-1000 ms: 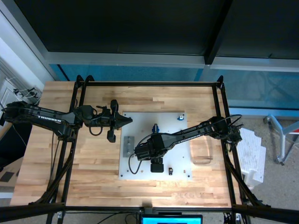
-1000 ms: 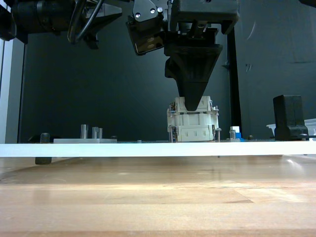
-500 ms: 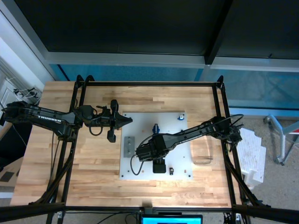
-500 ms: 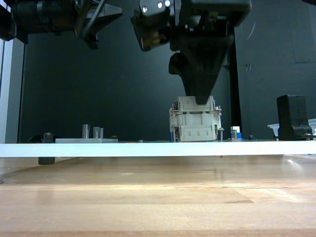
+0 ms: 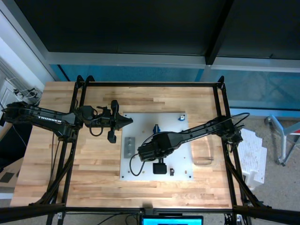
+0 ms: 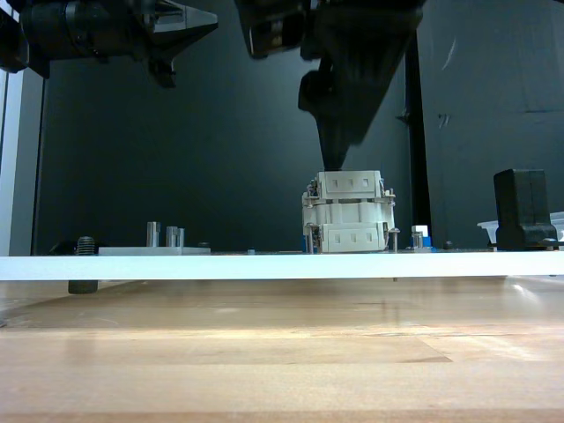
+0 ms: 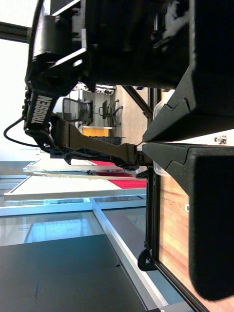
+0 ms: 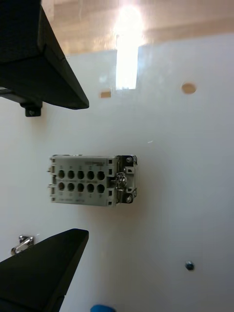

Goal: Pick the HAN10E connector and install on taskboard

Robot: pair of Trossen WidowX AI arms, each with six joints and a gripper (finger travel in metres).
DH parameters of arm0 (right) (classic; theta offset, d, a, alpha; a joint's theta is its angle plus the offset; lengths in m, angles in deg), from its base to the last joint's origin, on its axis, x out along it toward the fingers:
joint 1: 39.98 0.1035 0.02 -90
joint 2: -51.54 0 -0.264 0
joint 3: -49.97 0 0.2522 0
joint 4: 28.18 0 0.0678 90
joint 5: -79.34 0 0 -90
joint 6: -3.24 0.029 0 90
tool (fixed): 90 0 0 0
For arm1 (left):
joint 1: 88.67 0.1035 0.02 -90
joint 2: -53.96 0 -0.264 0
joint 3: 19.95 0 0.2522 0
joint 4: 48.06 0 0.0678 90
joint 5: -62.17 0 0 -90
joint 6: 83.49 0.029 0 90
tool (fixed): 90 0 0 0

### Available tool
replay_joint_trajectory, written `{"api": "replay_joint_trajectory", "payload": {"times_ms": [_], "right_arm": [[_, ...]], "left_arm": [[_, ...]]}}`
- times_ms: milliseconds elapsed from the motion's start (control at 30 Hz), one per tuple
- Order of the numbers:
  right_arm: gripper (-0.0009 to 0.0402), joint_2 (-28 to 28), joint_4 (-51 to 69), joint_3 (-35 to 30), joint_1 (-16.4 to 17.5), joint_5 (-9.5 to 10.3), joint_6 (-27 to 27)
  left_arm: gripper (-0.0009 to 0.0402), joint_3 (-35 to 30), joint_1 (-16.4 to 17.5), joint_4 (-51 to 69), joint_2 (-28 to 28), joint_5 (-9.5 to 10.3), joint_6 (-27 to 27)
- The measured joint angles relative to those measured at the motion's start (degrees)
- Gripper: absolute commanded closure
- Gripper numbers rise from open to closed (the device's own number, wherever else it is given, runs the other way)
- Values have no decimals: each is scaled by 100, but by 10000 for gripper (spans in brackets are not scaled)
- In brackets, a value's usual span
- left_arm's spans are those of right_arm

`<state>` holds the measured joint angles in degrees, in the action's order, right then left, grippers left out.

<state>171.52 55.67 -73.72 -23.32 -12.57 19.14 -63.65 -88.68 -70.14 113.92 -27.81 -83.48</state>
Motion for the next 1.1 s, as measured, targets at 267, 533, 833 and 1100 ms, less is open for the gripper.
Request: {"api": "replay_joint_trajectory", "payload": {"times_ms": [267, 533, 833, 1100], "right_arm": [[106, -885, -610, 566, -118, -20, -199], [154, -2140, -1788, 1834, -177, -33, -431], [227, -3501, -3108, 3250, -393, -229, -636], [303, -4538, -3821, 4170, -894, -306, -964]], "left_arm": [[392, -2, 0, 0, 0, 2, -2], [392, 0, 0, -2, 0, 0, 0], [392, 0, 0, 2, 0, 2, -2], [392, 0, 0, 0, 0, 2, -2]]}}
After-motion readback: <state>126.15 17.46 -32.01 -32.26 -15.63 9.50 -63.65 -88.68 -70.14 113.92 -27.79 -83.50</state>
